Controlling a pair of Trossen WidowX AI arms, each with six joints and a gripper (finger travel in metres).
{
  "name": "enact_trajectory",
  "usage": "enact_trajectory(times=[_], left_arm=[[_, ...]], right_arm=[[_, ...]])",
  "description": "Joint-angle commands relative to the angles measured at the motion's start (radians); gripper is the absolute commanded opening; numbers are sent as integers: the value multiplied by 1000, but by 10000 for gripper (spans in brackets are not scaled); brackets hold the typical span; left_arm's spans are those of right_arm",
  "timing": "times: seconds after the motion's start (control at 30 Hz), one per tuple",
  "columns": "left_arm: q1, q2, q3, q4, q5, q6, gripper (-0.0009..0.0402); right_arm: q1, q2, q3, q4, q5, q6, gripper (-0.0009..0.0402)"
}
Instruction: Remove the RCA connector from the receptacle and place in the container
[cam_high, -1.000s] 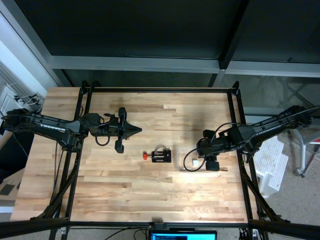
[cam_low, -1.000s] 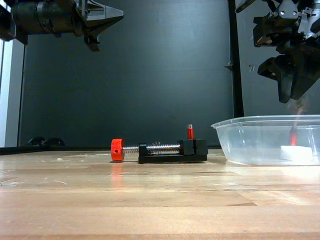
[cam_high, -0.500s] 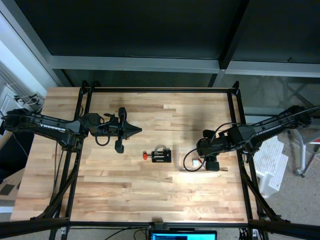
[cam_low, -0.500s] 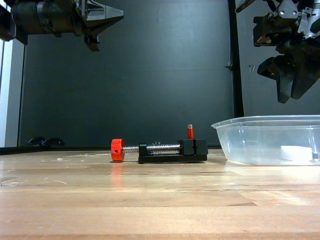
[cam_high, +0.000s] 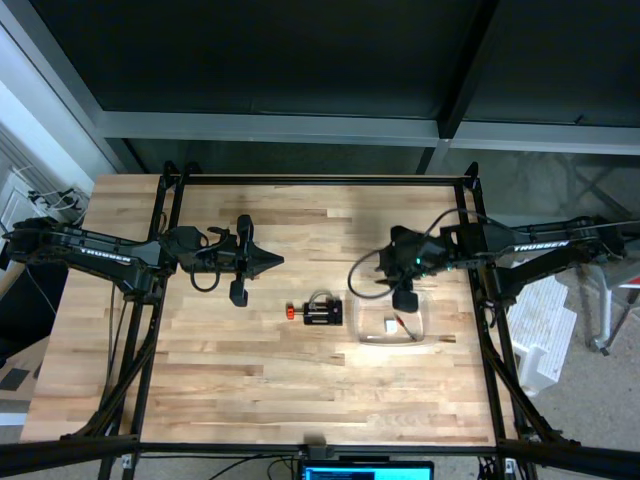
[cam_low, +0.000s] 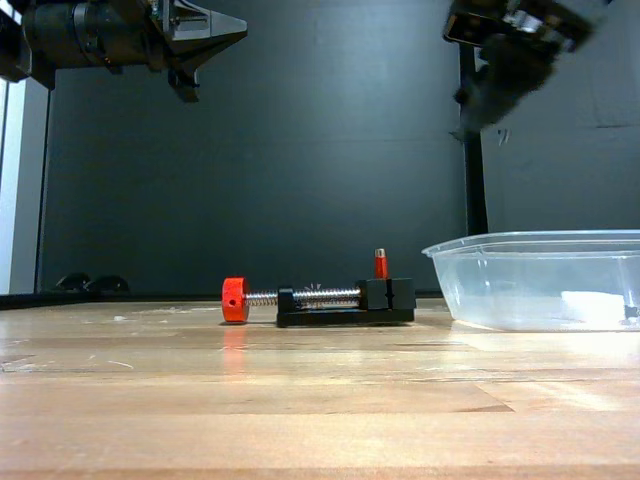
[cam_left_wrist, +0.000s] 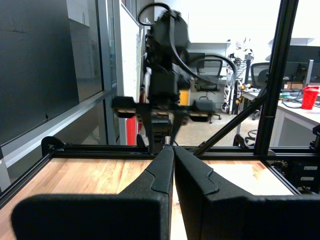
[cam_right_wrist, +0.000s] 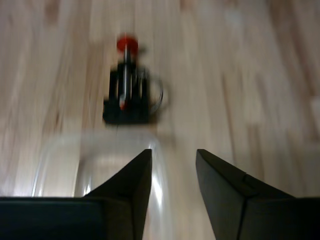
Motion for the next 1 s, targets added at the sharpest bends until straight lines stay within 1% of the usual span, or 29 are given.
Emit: enact_trajectory(times=[0.03,0.1,0.2,0.27,0.3,0.33,0.63,0.67,0.73,0.77,0.9,1.0], left_arm=[[0,0,0,0,0,0,0],[0,0,0,0,0,0,0],[0,0,0,0,0,0,0],[0,0,0,0,0,0,0],[0,0,0,0,0,0,0],[0,0,0,0,0,0,0],[0,0,0,0,0,0,0],[0,0,0,0,0,0,0],[0,0,0,0,0,0,0],[0,0,0,0,0,0,0],[0,0,0,0,0,0,0],[0,0,0,0,0,0,0]], right_arm=[[-49,0,5,103,-42,-45,81],[-76,0,3,158,-57,-67,59],[-102,0,-4,243,-103,-87,25],[-107,0,-6,291,-108,-100,0],[-107,0,-8,312,-106,-113,-3],[-107,0,-9,336,-105,-116,3],[-107,-12,-59,578,-108,-112,0],[-107,-14,-70,613,-110,-111,0],[-106,-23,-99,692,-130,-100,0],[-106,-26,-114,731,-134,-92,0],[-103,-45,-170,880,-131,-85,0],[-102,-55,-212,978,-122,-77,0]])
